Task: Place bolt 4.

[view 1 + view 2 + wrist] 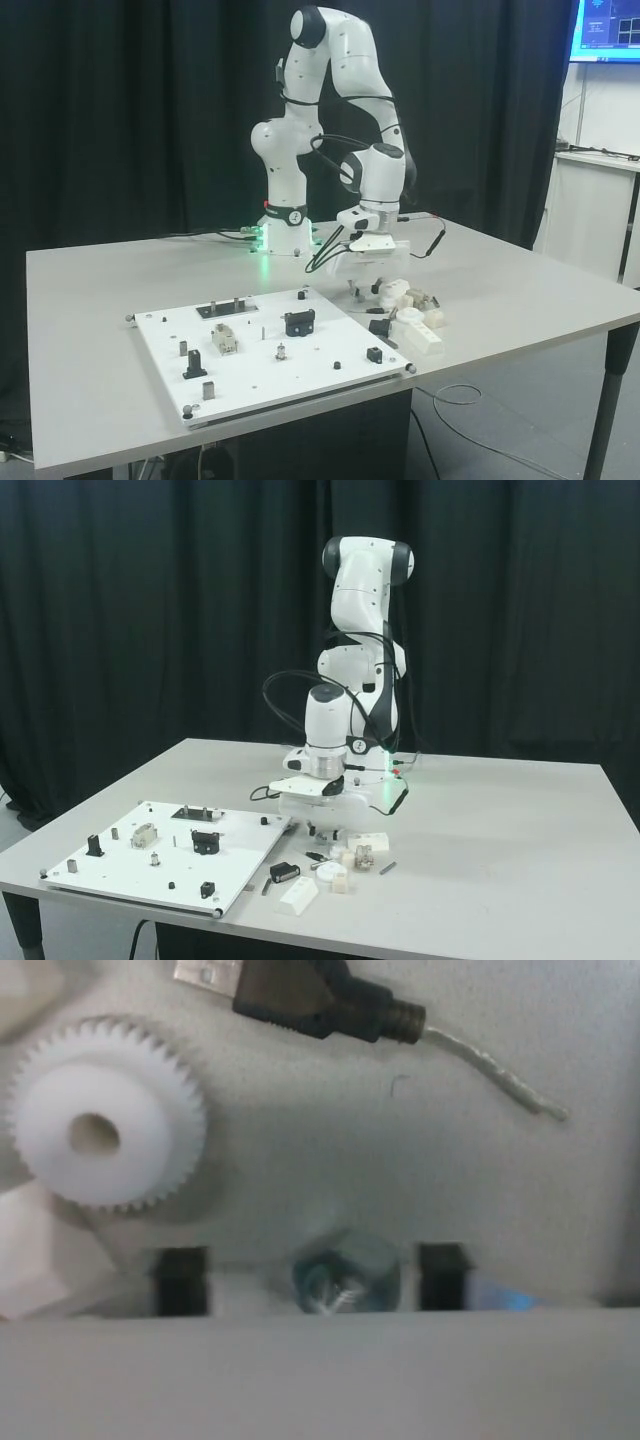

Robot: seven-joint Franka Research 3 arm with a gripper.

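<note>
Black tool [312, 1280] fingers astride bolt [345, 1272]

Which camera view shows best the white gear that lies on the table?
The wrist view shows the white gear best: its teeth and centre hole are plain, beside a black plug. In the first room view and the second room view there is only a cluster of small white parts on the grey table near the gripper; the gear cannot be picked out.
</note>
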